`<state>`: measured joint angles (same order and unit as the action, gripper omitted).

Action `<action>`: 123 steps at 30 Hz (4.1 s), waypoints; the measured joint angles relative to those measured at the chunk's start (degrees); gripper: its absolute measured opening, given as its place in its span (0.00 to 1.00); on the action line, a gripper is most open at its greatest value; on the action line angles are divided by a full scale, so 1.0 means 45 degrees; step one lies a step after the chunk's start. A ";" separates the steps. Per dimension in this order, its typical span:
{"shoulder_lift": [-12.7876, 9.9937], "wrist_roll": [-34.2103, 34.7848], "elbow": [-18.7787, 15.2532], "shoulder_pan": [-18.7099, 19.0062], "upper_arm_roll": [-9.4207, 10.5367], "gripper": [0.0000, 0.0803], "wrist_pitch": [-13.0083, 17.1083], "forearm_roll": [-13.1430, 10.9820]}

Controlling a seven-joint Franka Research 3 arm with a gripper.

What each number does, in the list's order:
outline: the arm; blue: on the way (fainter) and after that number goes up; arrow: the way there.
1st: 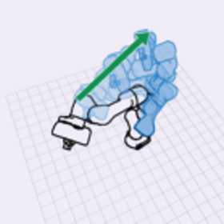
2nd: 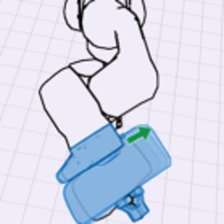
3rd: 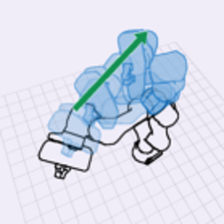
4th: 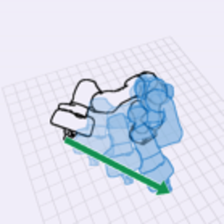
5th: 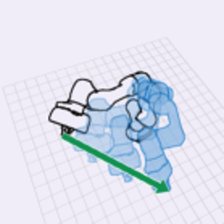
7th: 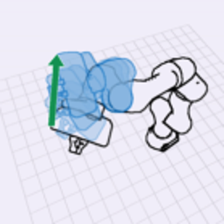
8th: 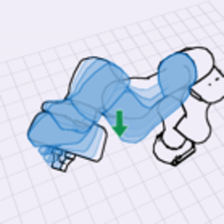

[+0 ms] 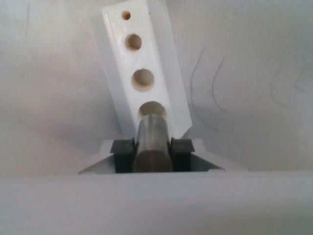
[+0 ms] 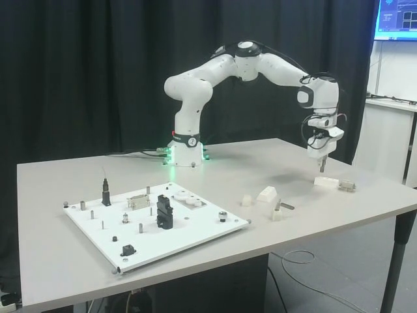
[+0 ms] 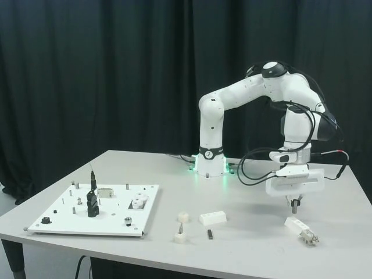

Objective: Insert round peg 4.

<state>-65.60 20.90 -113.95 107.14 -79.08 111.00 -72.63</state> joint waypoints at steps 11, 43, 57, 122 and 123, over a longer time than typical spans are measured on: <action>0.0000 0.0000 0.0031 0.0004 -0.0182 0.19 -0.0233 0.0006; -0.0009 0.1052 -0.0004 -0.0324 -0.0301 0.19 -0.0152 0.0388; -0.0008 0.1158 -0.0417 -0.1014 -0.1205 0.19 -0.0101 0.1817; -0.1066 0.0248 -0.1785 -0.9138 -0.2677 0.19 0.0173 -0.1251; -0.1093 0.0316 -0.1736 -0.9272 -0.2678 0.19 0.0154 -0.1292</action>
<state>-70.52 22.32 -121.77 65.41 -91.13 111.70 -78.44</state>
